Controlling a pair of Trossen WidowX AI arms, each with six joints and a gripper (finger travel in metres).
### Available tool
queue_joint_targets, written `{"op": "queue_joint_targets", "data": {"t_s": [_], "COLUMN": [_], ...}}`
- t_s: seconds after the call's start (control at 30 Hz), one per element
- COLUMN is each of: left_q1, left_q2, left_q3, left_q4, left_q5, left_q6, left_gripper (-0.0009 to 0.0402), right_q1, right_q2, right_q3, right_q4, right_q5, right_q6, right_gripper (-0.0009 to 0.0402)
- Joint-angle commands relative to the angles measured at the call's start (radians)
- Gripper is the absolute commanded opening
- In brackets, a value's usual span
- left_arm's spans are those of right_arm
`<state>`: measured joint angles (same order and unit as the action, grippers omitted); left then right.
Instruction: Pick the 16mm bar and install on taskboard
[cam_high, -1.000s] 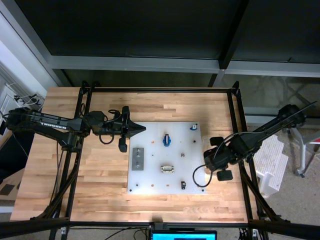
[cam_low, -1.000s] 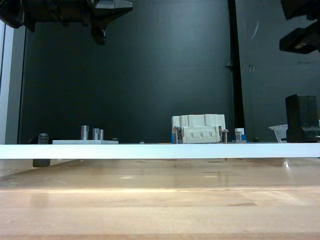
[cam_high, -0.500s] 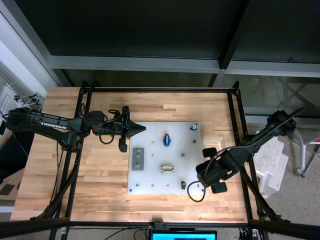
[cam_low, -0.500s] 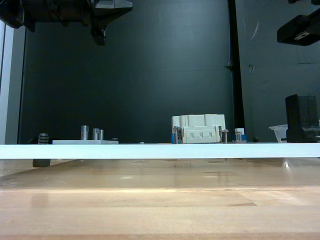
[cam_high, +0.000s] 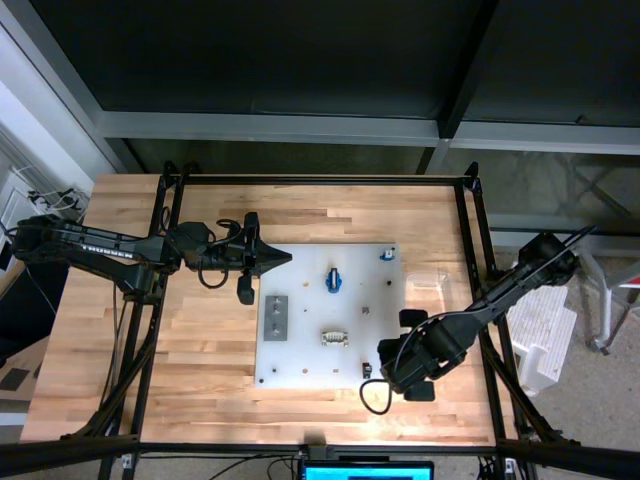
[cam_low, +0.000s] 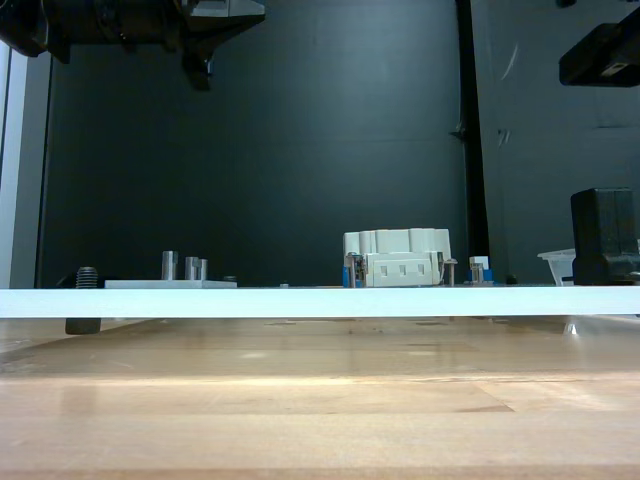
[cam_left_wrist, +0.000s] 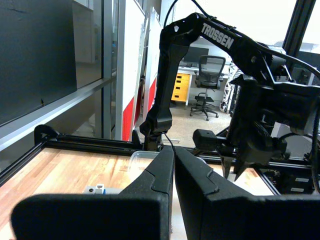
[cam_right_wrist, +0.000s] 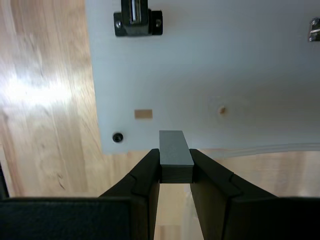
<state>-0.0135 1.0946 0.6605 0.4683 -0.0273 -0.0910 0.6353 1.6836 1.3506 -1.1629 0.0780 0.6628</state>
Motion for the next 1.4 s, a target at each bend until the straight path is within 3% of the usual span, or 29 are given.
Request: {"op": "queue_joint_targets", "data": {"t_s": [0.03, 1.4], "left_q1": [0.0, 0.0], "left_q2": [0.0, 0.0], "left_q3": [0.0, 0.0], "left_q4": [0.0, 0.0], "left_q5": [0.0, 0.0], "left_q6": [0.0, 0.0], "left_gripper": [0.0, 0.0], "right_q1": [0.009, 0.027], "right_q2": [0.018, 0.125], "right_q3": [0.002, 0.0], "right_q4": [0.021, 0.076], "right_q5": [0.0, -0.026], "right_q6": [0.035, 0.01], "right_gripper": [0.0, 0.0]}}
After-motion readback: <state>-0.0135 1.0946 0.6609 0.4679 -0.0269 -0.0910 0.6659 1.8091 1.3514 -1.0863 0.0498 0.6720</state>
